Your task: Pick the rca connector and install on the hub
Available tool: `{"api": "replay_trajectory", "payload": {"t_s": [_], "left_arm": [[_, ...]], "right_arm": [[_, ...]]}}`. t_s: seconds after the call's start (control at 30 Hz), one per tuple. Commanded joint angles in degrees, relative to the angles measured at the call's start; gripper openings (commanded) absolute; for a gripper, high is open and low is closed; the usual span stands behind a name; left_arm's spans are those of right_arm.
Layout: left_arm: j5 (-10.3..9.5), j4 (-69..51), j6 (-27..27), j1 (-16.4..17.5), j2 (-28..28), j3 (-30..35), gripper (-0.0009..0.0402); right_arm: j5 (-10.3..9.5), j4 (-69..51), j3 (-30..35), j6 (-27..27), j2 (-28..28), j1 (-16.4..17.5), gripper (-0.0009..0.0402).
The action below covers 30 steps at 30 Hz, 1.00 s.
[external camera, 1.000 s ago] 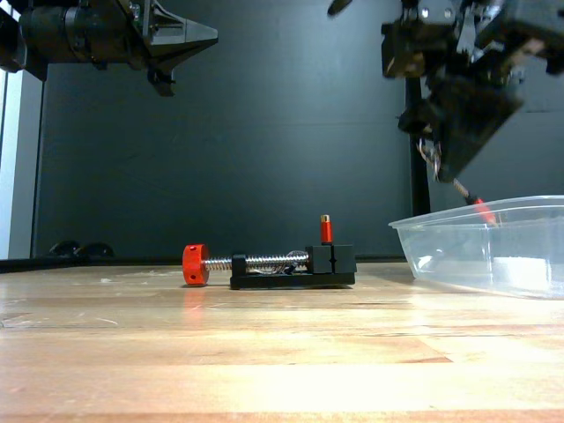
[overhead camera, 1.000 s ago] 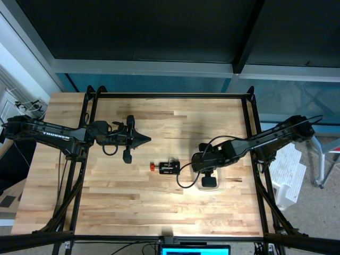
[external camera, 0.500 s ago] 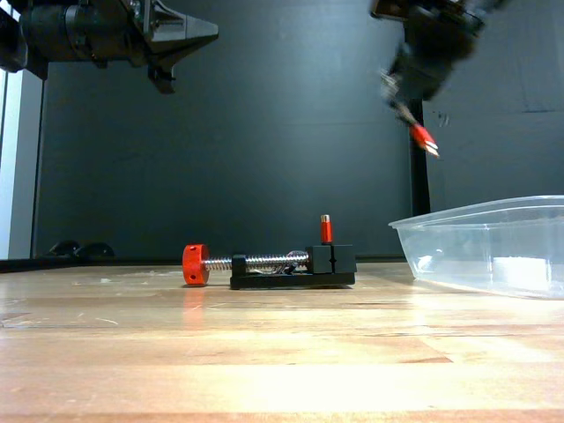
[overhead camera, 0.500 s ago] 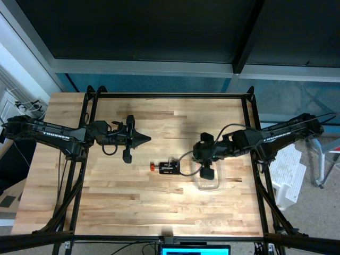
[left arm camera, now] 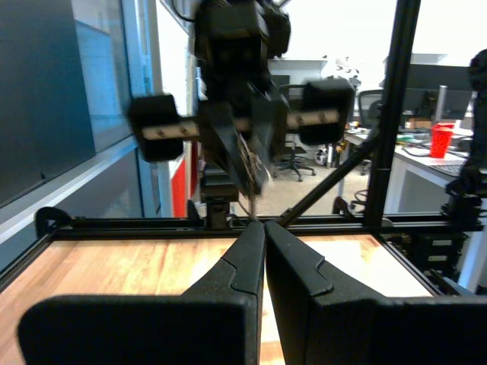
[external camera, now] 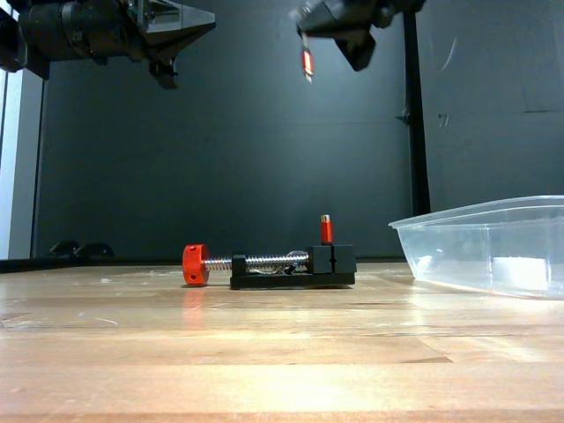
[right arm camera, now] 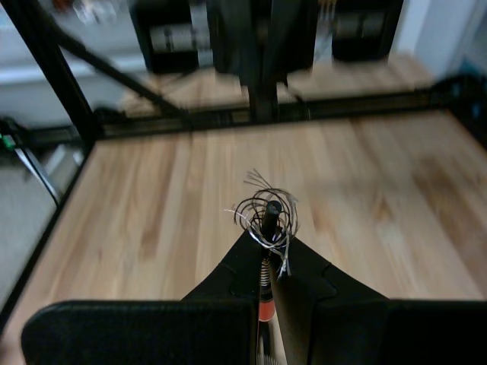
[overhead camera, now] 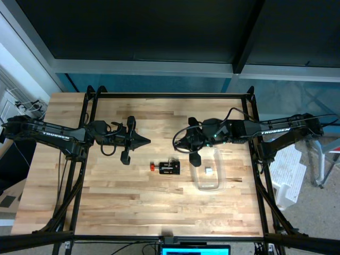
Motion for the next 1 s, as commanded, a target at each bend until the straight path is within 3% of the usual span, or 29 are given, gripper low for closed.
{"api": "replay_trajectory", "payload": {"t_s": [0.03,0.1,0.17,0.27,0.37,0.6,0.77,1.0], "left_arm": [[-0.07,-0.11,0.02,0.0,0.11,0.04,0.0001],[-0.15,-0.37,0.02,0.0,0.11,0.04,0.0007],[-0.22,-0.57,0.02,0.0,0.11,0.04,0.0021],[-0.31,-0.59,0.0,0.0,0.57,0.22,0.0055],[-0.68,-1.05,-0.07,0.0,2.08,1.2,0.0095],[-1.79,-1.86,-0.15,0.0,7.21,4.55,0.0167],[-2.36,-1.77,-0.15,0.0,11.28,7.37,0.0188],[-2.62,-1.81,-0.22,0.02,15.3,11.85,0.0183]], "right_arm": [[-0.59,3.32,-0.09,-0.79,0.11,-1.38,0.0],[-1.95,5.16,-0.11,-0.83,0.11,-2.34,0.0],[-1.97,6.51,-0.11,-1.22,0.37,-2.8,0.0],[-2.08,8.61,-0.11,-1.66,1.01,-3.02,0.0],[-3.61,10.88,-0.11,-1.42,2.03,-3.39,0.0],[-4.11,13.64,-0.11,-1.64,2.8,-3.48,0.0],[-4.81,14.58,-0.11,-1.66,2.78,-3.61,0.0],[-4.83,14.56,-0.11,-2.01,2.78,-3.69,0.0]]}}
